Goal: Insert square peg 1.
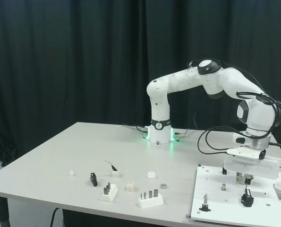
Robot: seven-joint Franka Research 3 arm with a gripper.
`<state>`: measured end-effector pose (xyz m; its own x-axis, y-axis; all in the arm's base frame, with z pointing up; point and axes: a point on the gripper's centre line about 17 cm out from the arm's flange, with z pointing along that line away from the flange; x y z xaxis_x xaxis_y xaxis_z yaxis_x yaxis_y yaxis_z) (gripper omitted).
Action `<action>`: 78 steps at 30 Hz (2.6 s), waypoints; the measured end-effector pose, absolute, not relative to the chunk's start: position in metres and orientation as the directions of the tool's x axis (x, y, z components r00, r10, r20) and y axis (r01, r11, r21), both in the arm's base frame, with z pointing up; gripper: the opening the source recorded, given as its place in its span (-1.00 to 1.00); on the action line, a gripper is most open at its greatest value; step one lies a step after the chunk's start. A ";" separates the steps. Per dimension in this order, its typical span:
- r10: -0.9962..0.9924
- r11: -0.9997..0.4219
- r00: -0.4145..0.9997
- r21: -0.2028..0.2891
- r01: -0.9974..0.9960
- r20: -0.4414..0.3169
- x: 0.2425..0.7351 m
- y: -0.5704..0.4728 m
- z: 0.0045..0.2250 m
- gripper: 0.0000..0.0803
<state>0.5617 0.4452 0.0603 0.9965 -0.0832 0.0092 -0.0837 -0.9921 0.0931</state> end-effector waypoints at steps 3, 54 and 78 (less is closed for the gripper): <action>-0.083 -0.992 0.996 0.093 -0.084 0.010 0.562 0.445 0.060 -0.93; 0.154 -0.984 0.988 0.094 0.155 -0.015 0.563 0.443 0.060 -0.93; 0.033 -0.995 0.999 0.094 0.034 -0.010 0.567 0.435 0.060 -0.93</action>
<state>0.5674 0.4354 0.0602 0.9994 0.0334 -0.0098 0.0342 -0.9950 0.0935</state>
